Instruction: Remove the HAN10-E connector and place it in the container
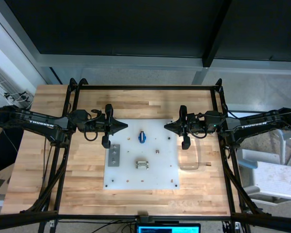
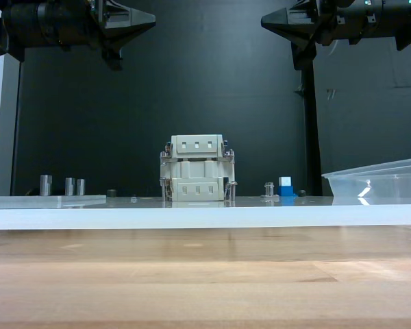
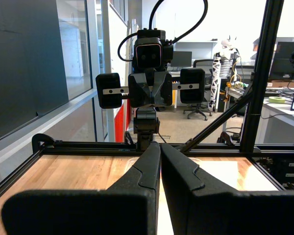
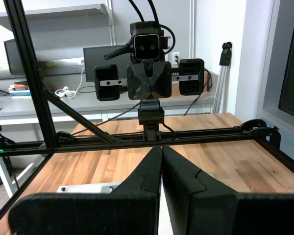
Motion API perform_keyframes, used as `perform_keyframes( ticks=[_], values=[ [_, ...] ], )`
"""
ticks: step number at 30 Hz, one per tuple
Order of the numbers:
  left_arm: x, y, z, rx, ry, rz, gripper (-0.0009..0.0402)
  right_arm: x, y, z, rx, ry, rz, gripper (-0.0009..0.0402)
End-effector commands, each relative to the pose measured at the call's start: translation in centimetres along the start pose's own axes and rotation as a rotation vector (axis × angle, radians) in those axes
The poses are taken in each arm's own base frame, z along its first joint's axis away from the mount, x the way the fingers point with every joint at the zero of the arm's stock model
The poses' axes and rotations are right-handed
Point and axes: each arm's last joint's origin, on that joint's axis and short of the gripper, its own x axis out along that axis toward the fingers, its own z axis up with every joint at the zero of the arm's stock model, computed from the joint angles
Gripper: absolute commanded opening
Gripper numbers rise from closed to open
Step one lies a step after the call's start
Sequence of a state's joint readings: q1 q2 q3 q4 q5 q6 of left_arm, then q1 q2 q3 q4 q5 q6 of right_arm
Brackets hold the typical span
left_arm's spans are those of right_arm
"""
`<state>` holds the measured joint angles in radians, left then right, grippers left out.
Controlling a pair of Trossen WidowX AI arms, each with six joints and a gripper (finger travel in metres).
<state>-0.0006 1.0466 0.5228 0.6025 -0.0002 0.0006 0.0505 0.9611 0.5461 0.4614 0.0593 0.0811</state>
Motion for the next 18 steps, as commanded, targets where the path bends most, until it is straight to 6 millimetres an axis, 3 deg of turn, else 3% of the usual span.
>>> perform_keyframes(
  ticks=[1,11,18],
  values=[
    [0.0,0.0,0.0,0.000,0.000,0.001,0.0000,0.0,0.1,0.0,-0.003,-0.001,0.003,0.0000],
    [0.0,0.0,0.0,0.000,0.000,0.001,0.0000,0.0,0.1,0.0,0.010,0.001,0.019,0.0000],
    [0.0,0.0,0.0,0.000,0.000,0.001,0.0000,0.9,0.3,1.3,0.034,0.073,0.022,0.0000]
  ],
)
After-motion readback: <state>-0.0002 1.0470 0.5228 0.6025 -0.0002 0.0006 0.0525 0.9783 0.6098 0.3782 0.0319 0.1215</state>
